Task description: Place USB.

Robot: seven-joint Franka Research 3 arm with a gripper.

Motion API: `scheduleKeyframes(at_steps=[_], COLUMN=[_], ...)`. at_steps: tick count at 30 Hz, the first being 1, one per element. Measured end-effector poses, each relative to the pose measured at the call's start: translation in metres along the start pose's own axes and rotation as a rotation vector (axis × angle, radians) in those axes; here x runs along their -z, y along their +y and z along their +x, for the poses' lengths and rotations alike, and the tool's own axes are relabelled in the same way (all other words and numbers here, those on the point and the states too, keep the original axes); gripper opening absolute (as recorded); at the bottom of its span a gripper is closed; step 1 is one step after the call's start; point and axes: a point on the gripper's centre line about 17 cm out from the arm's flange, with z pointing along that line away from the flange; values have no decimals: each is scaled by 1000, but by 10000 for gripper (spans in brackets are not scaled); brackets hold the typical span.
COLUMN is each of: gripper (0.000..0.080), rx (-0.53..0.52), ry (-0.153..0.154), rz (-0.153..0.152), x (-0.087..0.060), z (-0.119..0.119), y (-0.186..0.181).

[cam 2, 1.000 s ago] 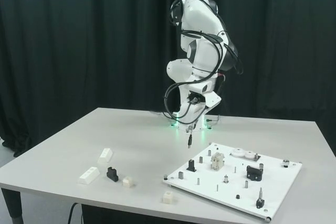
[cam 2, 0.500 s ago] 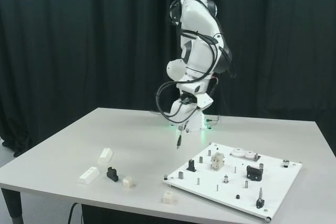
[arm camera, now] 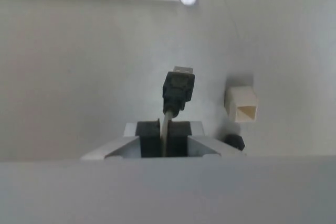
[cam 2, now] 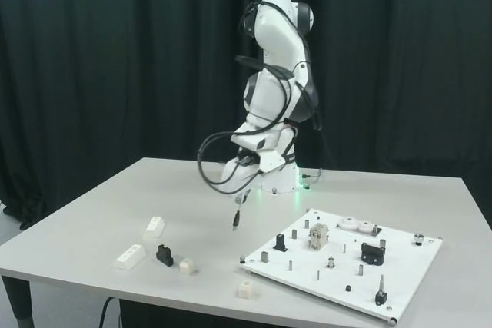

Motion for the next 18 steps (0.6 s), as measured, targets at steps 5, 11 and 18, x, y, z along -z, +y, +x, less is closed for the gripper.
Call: scheduleKeyframes(at_steps=[5, 11, 18], gripper=[25, 25, 25], rx=[-6, -12, -17], ry=[1, 1, -1], rz=[9, 17, 30], x=[-17, -36, -54], z=[-11, -22, -30], y=[5, 10, 11])
